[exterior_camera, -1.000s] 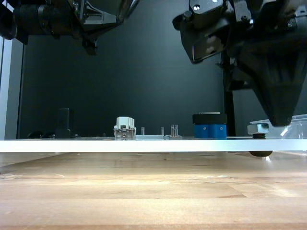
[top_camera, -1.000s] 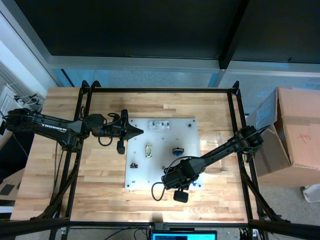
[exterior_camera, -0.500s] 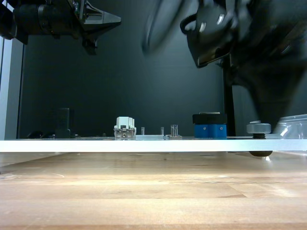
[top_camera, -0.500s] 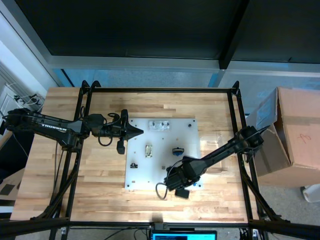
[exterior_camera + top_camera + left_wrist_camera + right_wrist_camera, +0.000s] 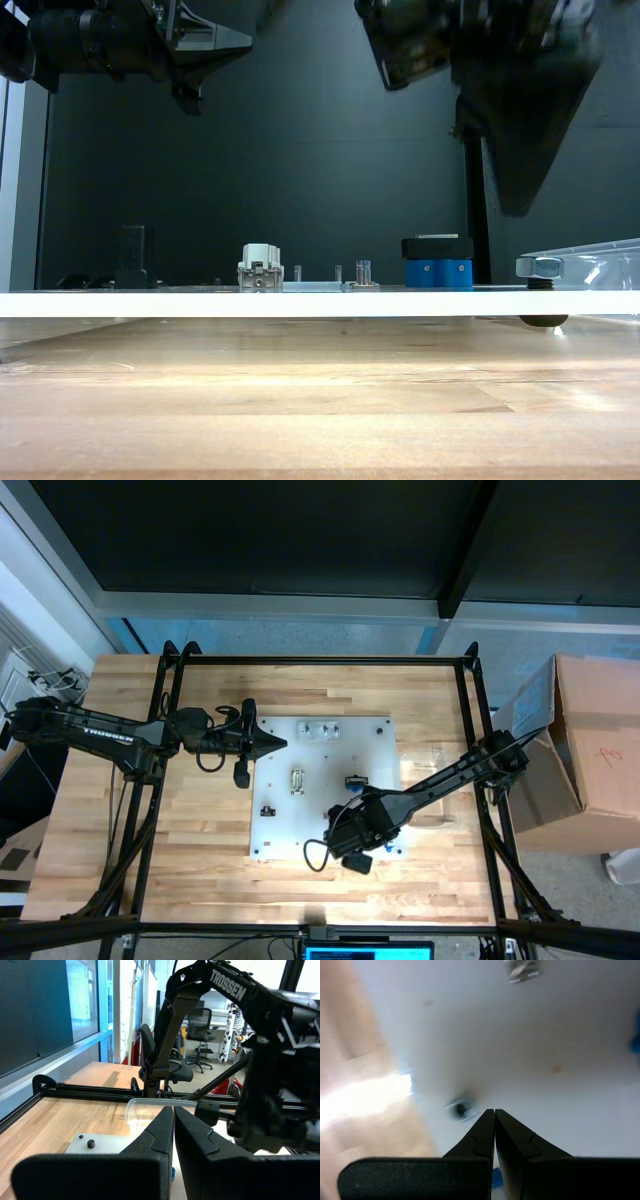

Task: Unfasten the M12 nut and place it in the container

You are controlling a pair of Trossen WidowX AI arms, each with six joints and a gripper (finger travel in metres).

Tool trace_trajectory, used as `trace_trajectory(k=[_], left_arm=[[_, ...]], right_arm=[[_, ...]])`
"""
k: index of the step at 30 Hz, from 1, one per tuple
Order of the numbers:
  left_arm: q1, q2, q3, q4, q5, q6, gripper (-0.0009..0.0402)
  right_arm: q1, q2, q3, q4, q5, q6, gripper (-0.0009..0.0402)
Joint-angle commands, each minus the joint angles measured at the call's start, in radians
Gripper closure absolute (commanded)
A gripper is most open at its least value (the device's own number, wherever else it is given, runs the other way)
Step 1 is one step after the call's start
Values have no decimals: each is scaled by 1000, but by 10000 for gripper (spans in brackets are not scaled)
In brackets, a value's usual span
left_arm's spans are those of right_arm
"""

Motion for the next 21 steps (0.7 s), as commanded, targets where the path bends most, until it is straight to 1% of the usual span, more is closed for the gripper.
trace_trajectory(k=[1,3,5,7,10,13,18,21], left_arm=[[0,0,0,0,0,0,393],[0,0,0,0,0,0,393],[0,0,0,0,0,0,393],[0,0,0,0,0,0,393],[0,0,0,0,0,0,393],[0,0,0,0,0,0,393],[0,0,0,0,0,0,393],[0,0,0,0,0,0,393]], right_arm=[[0,0,38,-8,-4,165,393],[0,0,60,-33,-3,328,392],[0,0,77,-47,-19,409,383],[1,0,83,-44,-46,532,365],[0,4,83,-47,-39,660,327],[0,14,83,-48,-37,734,288],[0,28,76,-50,-35,777,230],[0,40,69,-48,-37,795,203]])
